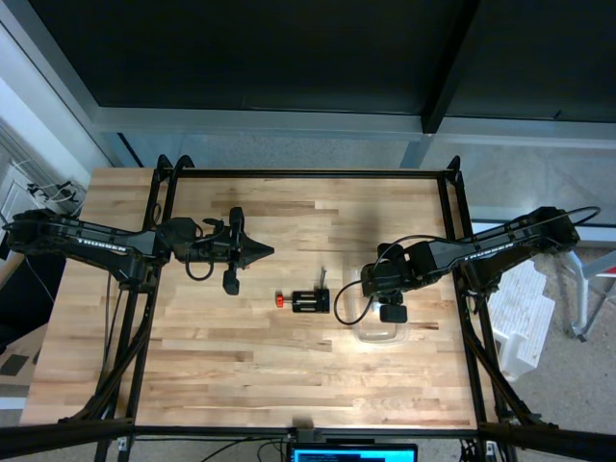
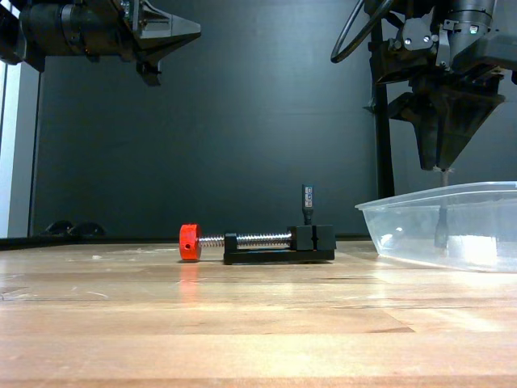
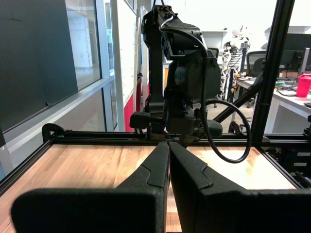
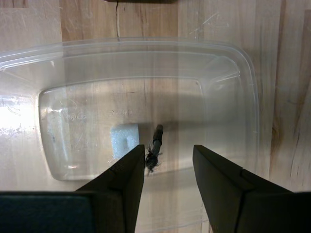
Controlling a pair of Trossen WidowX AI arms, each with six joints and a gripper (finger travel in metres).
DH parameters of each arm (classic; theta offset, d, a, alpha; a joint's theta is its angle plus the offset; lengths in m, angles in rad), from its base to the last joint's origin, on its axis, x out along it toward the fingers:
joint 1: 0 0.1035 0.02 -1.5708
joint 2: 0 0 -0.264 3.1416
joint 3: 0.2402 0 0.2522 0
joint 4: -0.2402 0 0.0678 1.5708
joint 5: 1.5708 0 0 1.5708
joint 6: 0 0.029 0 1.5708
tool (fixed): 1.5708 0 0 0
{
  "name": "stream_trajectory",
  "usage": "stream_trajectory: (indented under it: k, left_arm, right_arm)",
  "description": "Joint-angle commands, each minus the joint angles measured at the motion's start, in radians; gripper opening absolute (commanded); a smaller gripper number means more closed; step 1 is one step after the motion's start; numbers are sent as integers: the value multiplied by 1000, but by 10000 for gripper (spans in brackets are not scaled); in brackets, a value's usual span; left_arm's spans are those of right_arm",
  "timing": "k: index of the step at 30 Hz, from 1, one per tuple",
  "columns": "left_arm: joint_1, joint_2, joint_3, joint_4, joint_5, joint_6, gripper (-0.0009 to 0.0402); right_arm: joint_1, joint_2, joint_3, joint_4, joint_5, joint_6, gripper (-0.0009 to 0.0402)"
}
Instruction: Remove the USB-C connector from taskboard and place in the container
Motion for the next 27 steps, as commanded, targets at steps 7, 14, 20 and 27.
stream_trajectory:
  k: [7, 14, 20, 27]
  left_arm:
    - [0, 0, 0, 0, 0, 0, 0]
    - [0, 0, 0, 0, 0, 0, 0]
    - [0, 0, 0, 0, 0, 0, 0]
    - [0, 0, 0, 0, 0, 0, 0]
  right_arm:
    - [16, -1, 45, -22, -2, 33, 168]
    - [21, -1, 53, -29, -2, 33, 167]
    - [21, -11, 49, -10, -1, 25, 161]
    - [-8, -105, 34, 101, -6, -24, 122]
